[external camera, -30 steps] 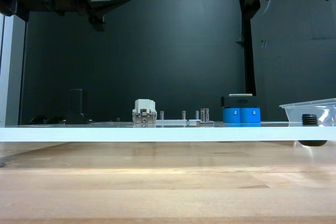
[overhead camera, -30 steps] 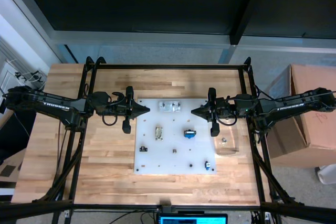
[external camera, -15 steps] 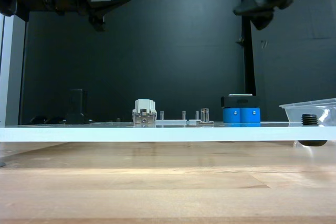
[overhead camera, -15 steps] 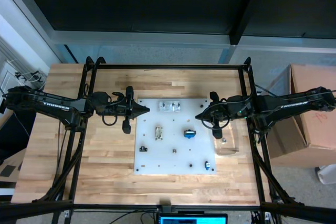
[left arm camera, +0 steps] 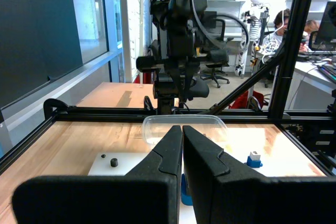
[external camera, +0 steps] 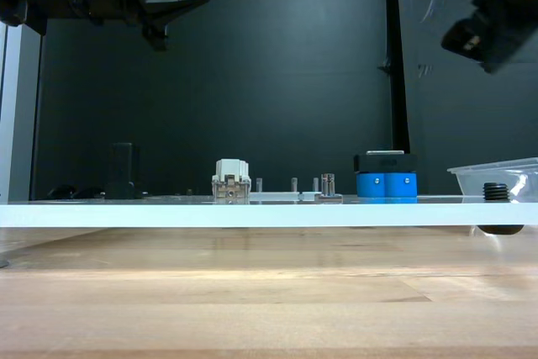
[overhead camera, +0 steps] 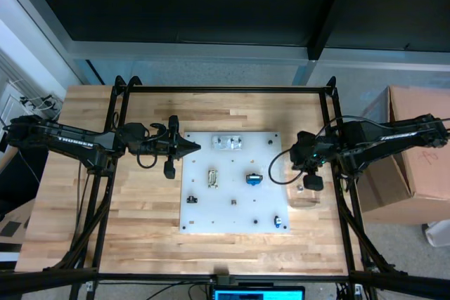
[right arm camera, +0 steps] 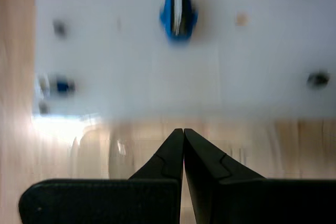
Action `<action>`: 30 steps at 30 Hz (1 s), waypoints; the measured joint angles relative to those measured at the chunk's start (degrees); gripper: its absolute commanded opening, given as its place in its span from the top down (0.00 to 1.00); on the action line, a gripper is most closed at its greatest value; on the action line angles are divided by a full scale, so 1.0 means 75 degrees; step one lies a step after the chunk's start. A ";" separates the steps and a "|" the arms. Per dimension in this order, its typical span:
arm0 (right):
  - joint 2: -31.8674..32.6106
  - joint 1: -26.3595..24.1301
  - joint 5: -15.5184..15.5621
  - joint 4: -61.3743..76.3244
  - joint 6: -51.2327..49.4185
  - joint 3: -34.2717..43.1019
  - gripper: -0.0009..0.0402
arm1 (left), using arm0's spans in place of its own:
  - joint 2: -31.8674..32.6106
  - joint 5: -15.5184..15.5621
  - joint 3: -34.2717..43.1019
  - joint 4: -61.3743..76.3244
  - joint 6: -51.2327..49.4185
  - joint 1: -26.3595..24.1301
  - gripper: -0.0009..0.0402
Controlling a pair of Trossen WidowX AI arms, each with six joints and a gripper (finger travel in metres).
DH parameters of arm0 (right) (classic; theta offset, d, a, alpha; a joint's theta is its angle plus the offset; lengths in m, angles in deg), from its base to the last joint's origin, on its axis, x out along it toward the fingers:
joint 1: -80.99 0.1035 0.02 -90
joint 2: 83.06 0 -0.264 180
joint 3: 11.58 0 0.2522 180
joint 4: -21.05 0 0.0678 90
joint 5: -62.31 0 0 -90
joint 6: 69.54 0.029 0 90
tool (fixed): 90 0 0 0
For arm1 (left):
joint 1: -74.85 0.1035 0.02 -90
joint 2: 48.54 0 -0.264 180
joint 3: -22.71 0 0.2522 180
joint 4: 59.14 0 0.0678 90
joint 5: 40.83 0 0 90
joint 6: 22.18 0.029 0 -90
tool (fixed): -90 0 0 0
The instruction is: Pick the M12 nut and place it on its threads and fasten
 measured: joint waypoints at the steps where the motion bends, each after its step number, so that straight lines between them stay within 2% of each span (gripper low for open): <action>1: 0.0079 0.0015 0.0000 0.0248 -0.0259 0.0000 0.98 | 0.0000 0.0000 0.0000 0.0000 0.0000 0.0000 0.98; 7: 0.0431 0.0481 -0.0009 0.1530 -0.2471 -0.0017 0.98 | 0.0000 0.0000 -0.0003 -0.0003 0.0003 0.0000 0.98; 12: 0.0833 0.1008 -0.0023 0.1775 -0.4436 -0.0047 0.96 | 0.0000 0.0000 0.0000 0.0000 0.0003 0.0000 0.98; 19: 0.1431 0.1524 -0.0146 0.1667 -0.6781 -0.0055 0.78 | 0.0000 0.0003 -0.0003 0.0000 0.0003 0.0000 0.98; 22: 0.1580 0.1626 -0.0329 0.1381 -0.7286 -0.0055 0.69 | 0.0000 0.0003 0.0000 0.0000 0.0003 0.0000 0.98; 26: 0.1632 0.1667 -0.0350 0.1122 -0.8119 -0.0102 0.58 | 0.0000 0.0000 -0.0003 0.0000 0.0000 0.0000 0.98; 30: 0.1641 0.1673 -0.0487 0.0536 -0.8300 -0.0347 0.50 | 0.0000 0.0000 -0.0003 -0.0003 0.0000 0.0000 0.98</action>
